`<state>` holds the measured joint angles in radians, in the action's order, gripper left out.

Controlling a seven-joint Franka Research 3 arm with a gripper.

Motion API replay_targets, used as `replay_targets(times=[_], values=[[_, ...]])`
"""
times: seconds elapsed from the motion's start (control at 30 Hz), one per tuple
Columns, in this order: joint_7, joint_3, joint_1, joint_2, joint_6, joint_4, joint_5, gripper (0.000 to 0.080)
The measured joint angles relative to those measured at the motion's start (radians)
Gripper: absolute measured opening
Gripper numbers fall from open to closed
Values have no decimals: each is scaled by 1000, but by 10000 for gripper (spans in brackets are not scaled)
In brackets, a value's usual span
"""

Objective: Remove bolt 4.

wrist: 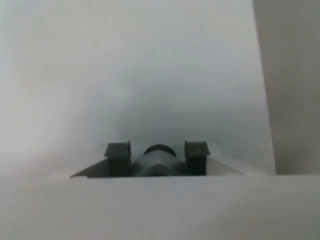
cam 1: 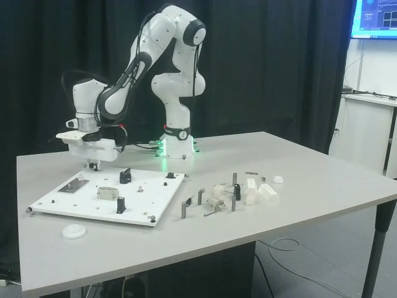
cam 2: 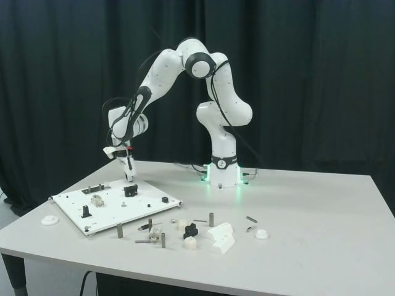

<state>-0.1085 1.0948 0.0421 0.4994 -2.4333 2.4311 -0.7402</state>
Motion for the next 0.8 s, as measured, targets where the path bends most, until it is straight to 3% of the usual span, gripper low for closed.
replay_targets(times=[0.8], values=[[-481,1,-1,0,26,-8,18,228]])
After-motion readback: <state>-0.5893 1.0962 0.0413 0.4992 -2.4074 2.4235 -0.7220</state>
